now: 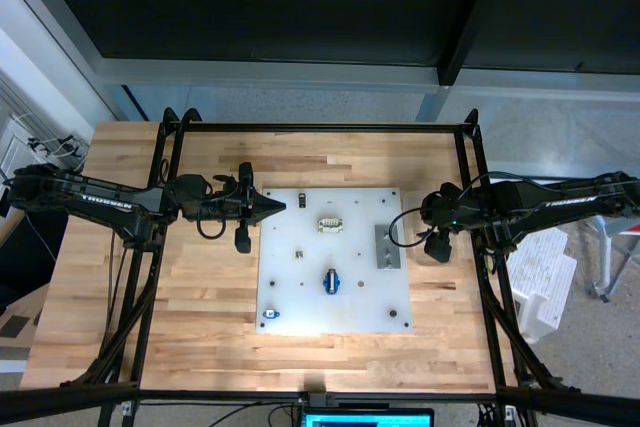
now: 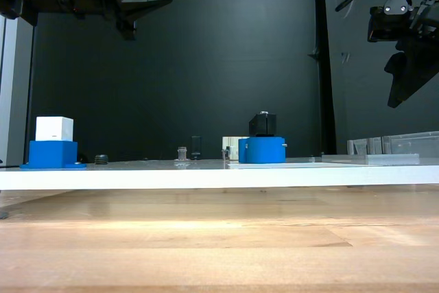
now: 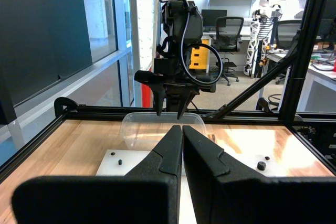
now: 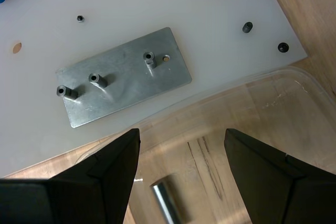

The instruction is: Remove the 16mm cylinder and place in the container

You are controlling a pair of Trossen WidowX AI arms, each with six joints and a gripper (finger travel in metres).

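Note:
A short grey metal cylinder, the 16mm cylinder, lies on the floor of the see-through container. That tub sits on the wood just off the white board's right edge. My right gripper hangs open above it, a finger on each side of the cylinder and touching nothing. In the low view the right gripper is well above the container. My left gripper is shut and empty, held high over the board's left edge and pointing right. The left wrist view shows its closed fingertips facing the container.
The white board carries a blue-and-black connector, a grey metal plate with three small pegs, and a blue base with a white block. A black frame rings the wooden table.

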